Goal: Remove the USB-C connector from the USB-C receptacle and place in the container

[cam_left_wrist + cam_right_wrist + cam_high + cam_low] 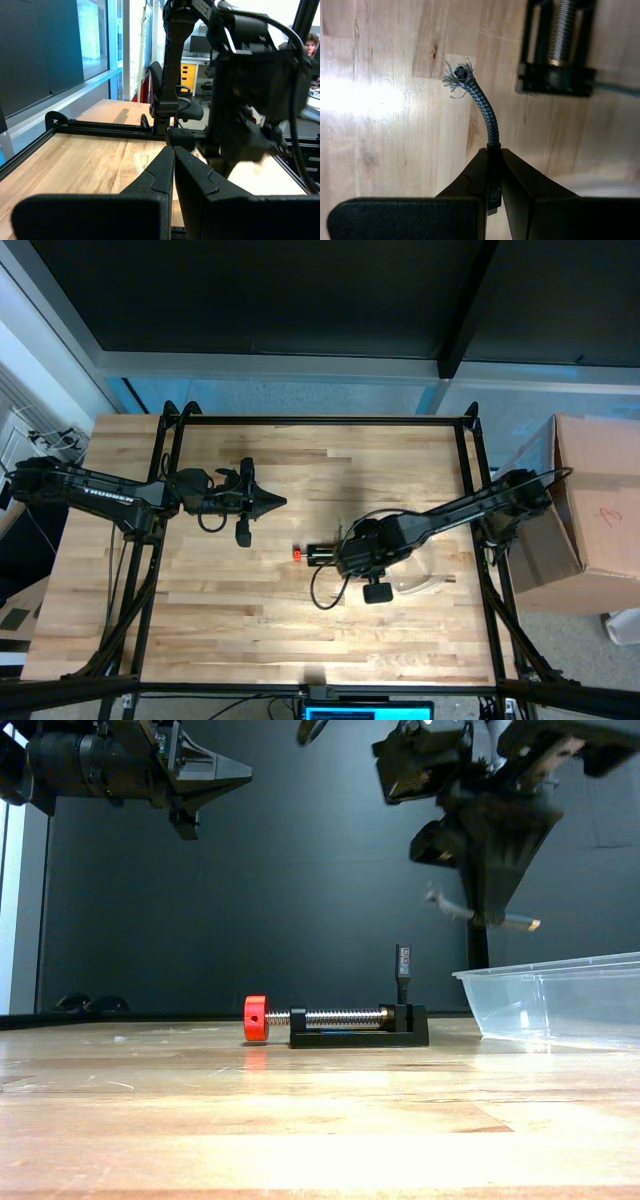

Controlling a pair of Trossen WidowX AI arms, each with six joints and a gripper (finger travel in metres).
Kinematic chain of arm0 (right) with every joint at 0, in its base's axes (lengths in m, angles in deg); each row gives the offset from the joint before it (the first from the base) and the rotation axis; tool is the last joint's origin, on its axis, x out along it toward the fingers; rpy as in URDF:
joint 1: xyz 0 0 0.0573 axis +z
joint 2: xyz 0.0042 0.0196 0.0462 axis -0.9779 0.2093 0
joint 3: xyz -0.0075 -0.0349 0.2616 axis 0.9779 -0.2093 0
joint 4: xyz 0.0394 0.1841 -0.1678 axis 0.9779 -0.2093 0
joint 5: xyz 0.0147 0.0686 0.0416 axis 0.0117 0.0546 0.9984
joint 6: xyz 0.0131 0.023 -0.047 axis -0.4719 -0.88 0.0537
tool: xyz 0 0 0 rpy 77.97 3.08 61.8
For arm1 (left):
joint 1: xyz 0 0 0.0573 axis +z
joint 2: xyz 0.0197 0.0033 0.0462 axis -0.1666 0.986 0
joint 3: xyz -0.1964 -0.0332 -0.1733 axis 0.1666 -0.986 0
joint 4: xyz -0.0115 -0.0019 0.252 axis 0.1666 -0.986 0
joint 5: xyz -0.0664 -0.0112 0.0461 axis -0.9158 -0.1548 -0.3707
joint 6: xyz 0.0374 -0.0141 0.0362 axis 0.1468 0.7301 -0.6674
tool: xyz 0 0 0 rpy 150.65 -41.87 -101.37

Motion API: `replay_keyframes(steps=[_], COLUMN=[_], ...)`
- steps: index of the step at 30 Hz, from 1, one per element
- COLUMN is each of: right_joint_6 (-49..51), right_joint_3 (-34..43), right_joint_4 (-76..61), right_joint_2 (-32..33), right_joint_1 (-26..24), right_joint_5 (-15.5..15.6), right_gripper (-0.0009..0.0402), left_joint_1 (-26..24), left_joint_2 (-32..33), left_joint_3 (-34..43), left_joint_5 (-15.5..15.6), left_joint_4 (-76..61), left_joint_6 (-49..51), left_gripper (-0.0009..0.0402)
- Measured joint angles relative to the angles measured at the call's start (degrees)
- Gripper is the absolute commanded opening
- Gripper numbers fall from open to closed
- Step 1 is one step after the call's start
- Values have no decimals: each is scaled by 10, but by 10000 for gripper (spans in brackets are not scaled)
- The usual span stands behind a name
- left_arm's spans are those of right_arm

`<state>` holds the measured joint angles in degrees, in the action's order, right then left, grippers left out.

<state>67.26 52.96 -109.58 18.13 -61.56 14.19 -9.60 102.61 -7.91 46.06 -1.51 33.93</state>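
Note:
My right gripper (pixel 493 192) is shut on the USB-C connector (pixel 493 186). Its short braided cable (pixel 481 109) sticks out past the fingertips and ends frayed. In the low view the connector (pixel 516 923) hangs in the air, clear of the receptacle (pixel 403 967), which stands upright on the small black vise (pixel 358 1026). The right gripper (pixel 488 916) is above the near wall of the clear container (pixel 560 1005). My left gripper (pixel 278 502) hovers high over the left half of the table, and its fingers (pixel 160 172) are shut with nothing between them.
The vise (pixel 318 554) with its red knob (pixel 256 1018) lies mid-table, just left of the container (pixel 425 583). A black frame (pixel 320 421) rings the table. A cardboard box (pixel 595 510) stands off the right edge.

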Motion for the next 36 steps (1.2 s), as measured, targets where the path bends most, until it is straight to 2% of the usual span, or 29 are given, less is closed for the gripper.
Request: replay_keyframes(steps=[7,11,17,22,25,30,36], right_joint_6=[-81,-129,-184,-192,-192,-181,-136], right_joint_3=[-72,-124,-187,-196,-196,-196,-195], right_joint_4=[-22,-28,-37,-37,-35,-8,75], right_joint_2=[-89,-129,-149,-149,-149,-163,-215], right_joint_1=[-12,-16,-16,-16,-16,-21,-58], right_joint_5=[-7,-11,-6,-1,-2,-15,-20], right_gripper=[1,20,111,199,234,224,150], left_joint_1=[0,0,0,0,0,0,0], left_joint_2=[0,0,0,0,0,0,0], left_joint_3=[0,0,0,0,0,0,0], left_joint_5=[0,0,0,0,0,0,0], left_joint_4=[0,0,0,0,0,0,0], left_joint_6=[0,0,0,0,0,0,0], left_gripper=[0,0,0,0,0,0,0])
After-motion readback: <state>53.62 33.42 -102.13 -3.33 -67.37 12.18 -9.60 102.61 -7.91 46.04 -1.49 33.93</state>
